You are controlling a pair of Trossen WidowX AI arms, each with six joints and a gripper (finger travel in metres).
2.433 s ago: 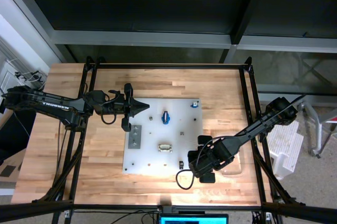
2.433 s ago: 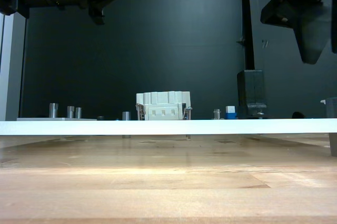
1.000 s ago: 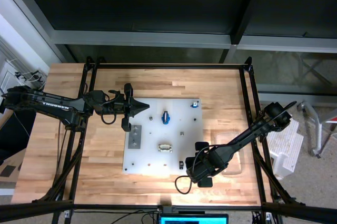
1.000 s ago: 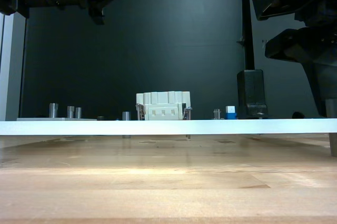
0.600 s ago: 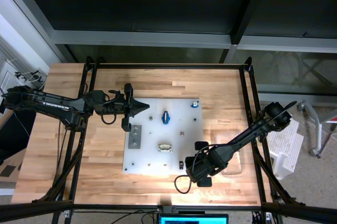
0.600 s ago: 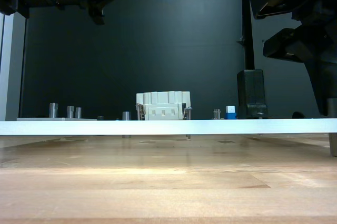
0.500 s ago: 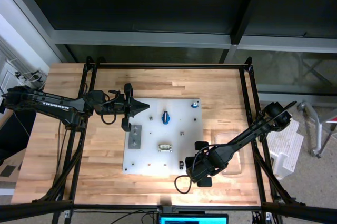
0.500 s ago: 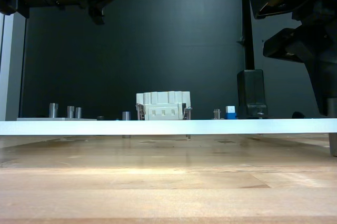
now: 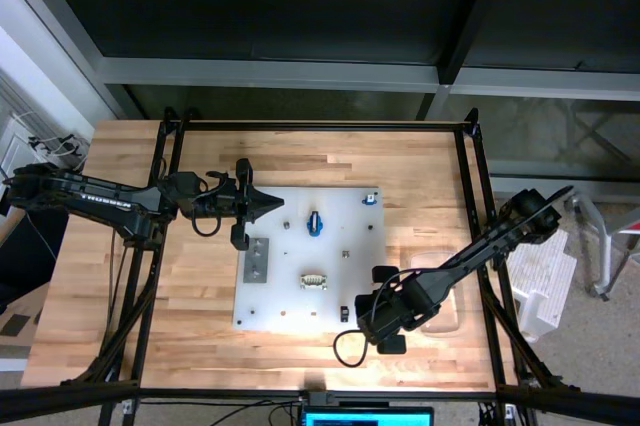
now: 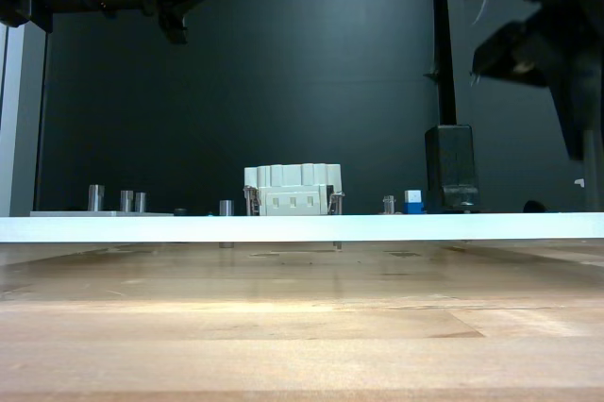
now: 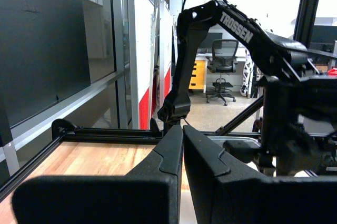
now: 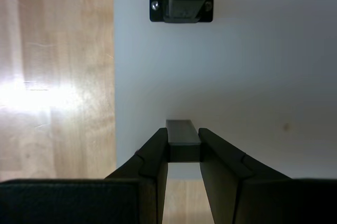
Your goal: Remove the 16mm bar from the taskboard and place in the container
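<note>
My right end effector [image 12: 183, 135] clamps the bar [image 12: 183, 148], a short, dull-grey peg with a flat end, over the board's [image 12: 237, 77] near-right corner. Farther off, my left end effector [image 11: 182, 141] hangs, fingers pressed together, above the far-left corner.

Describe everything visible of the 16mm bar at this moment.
The 16mm bar is a short, dull silvery-grey metal peg, seen end-on in the right wrist view. It stands upright, pinched between the right gripper's fingers over the taskboard's near right corner. The left gripper, shut, hangs far off above the board's far left side.
</note>
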